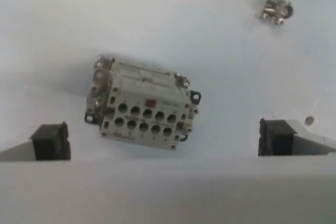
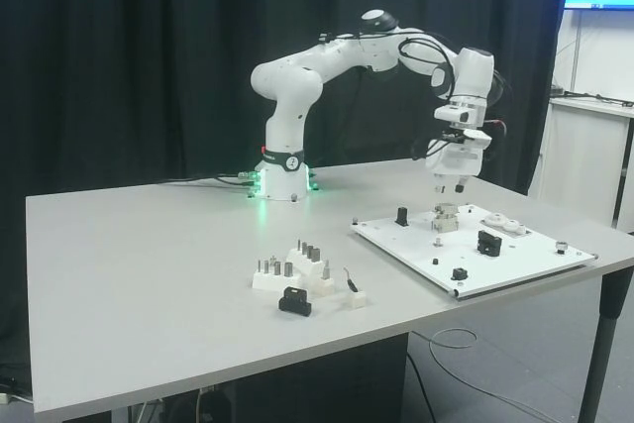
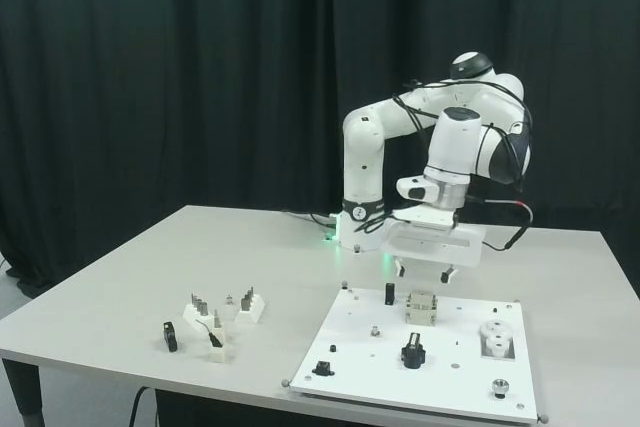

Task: Insert waterproof.

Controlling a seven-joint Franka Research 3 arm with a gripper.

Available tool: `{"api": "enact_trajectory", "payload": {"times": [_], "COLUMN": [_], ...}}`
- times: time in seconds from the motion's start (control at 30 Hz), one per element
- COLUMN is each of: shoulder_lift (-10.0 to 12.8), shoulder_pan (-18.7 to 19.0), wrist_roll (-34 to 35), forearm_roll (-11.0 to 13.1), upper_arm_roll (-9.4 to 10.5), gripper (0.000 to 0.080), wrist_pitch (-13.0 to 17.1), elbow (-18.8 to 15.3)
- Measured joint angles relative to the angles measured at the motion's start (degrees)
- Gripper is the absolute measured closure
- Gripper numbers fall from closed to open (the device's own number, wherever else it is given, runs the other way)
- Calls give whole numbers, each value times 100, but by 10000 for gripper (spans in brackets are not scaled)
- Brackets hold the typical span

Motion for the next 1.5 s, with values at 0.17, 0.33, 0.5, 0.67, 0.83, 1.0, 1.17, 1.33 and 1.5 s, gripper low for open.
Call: {"api": "enact_trajectory", "payload": {"times": [0.17, 0.33, 0.5, 0.67, 0.83, 1.0, 1.17, 1.33, 1.5], "shoulder_lift": [-12, -12, -12, -12, -12, -11, -11, -11, -11], "shoulder_pan": [-88, -178, -285, -372, -423, -462, -500, -531, -547], "wrist_roll": [672, 942, 945, 930, 870, 821, 750, 745, 745], "forearm_roll": [86, 90, 87, 67, 47, 45, 45, 45, 45], "upper_arm_roll": [0, -2, -6, -6, -4, 7, 28, 65, 98], "gripper": [3, 3, 3, 3, 3, 3, 3, 3, 3], "wrist_pitch": [-4, 1, 2, -1, -16, -32, -83, -155, -167], "elbow": [0, 0, -1, -8, -32, -61, -72, -72, -72]}}
